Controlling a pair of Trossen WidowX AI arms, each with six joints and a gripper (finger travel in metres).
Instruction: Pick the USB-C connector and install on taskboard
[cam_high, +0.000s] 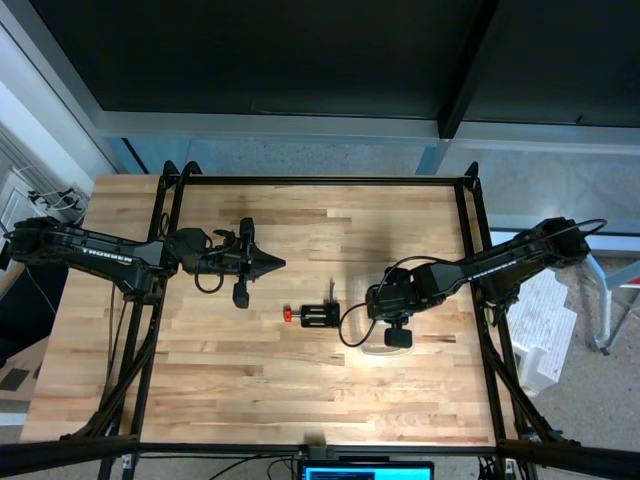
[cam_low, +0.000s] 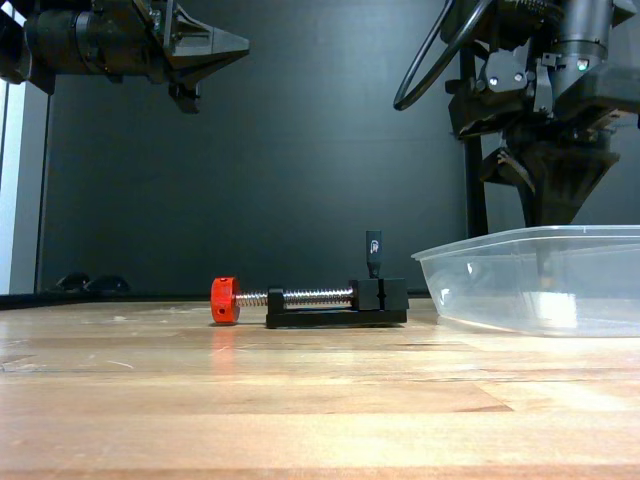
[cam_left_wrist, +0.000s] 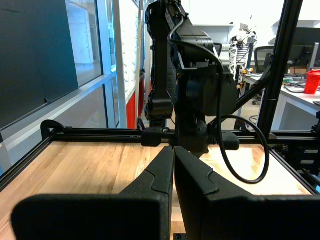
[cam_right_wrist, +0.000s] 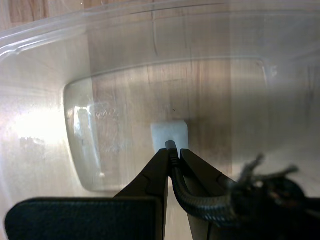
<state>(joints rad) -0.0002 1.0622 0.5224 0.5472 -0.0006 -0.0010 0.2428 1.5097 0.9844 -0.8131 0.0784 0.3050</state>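
A robotics lab: a wooden table (cam_high: 250, 370) inside a black metal frame (cam_high: 320, 181) carries two robot arms. The left gripper (cam_high: 283, 263) hangs above the table's left side, and the right gripper (cam_right_wrist: 172, 149) dips into a clear tray (cam_low: 480, 290). Office desks (cam_left_wrist: 295, 95), chairs (cam_left_wrist: 260, 55) and tall windows (cam_left_wrist: 85, 45) stand behind.

Both arms are matte black and built of boxy links. The left arm (cam_high: 100, 255) has pale lettering along its forearm. The left claw (cam_high: 278, 264), out over the left of the desk (cam_high: 300, 400), tapers to a sharp wedge of two flat black fingers. The right claw (cam_right_wrist: 171, 150), over the desk's right side, has the same pointed fingers. A black cable (cam_left_wrist: 267, 152) loops by the wrist of the right arm (cam_high: 500, 262).
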